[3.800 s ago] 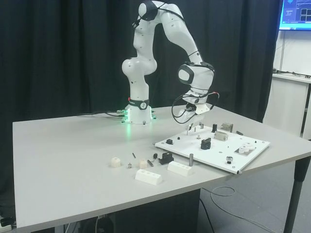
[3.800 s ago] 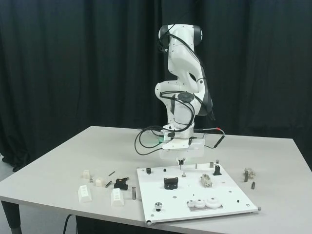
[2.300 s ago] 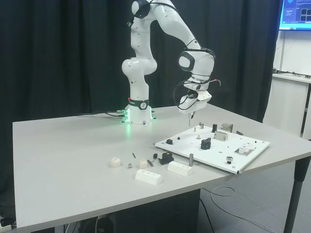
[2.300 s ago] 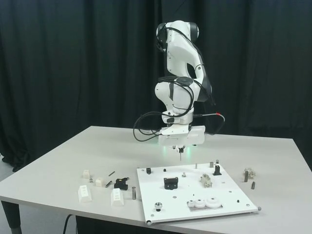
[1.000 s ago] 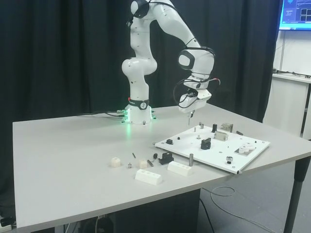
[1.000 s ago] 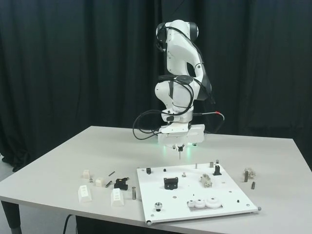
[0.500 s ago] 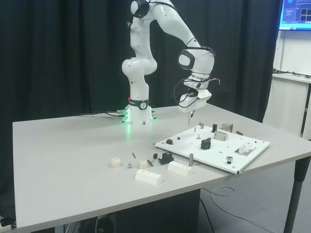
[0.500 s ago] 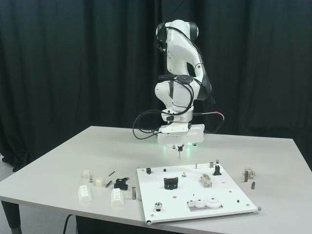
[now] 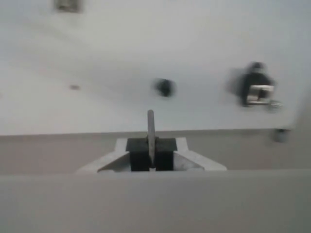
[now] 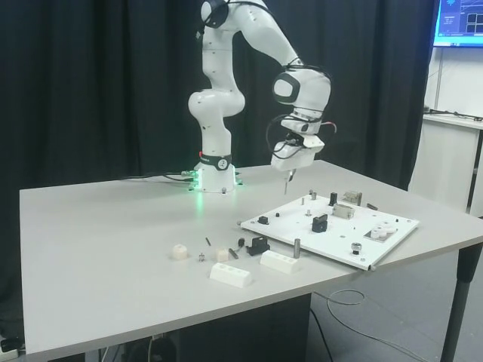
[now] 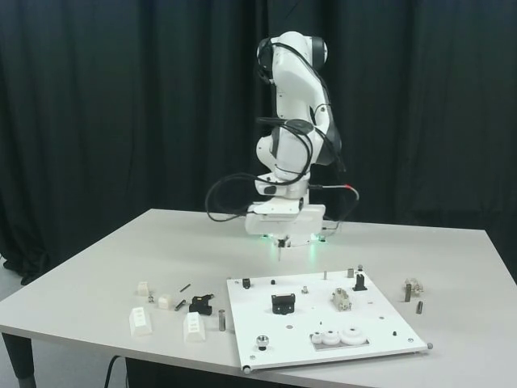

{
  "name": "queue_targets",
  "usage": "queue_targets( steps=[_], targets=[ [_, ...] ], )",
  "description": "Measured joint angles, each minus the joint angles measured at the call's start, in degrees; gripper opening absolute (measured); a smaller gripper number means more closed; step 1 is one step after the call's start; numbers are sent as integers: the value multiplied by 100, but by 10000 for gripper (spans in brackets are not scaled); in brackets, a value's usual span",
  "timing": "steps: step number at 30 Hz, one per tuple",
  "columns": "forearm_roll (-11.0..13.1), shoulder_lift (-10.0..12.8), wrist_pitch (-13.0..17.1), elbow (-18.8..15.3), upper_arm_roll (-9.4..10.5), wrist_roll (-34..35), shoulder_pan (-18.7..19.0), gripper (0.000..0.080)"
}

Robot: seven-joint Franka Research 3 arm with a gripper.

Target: Place round peg 1.

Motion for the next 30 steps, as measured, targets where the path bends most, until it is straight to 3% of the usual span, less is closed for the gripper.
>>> queue_targets(
  steps=[5,12,20,30],
  targets=[
    [-412,-20,-14,97,-1,-275,-365,22],
    [-701,-5,126,222,-2,-919,-993,22],
    [-782,185,700,349,-4,-1757,-1759,22],
    [-769,759,1486,638,-31,-2559,-2470,22]
  ],
)
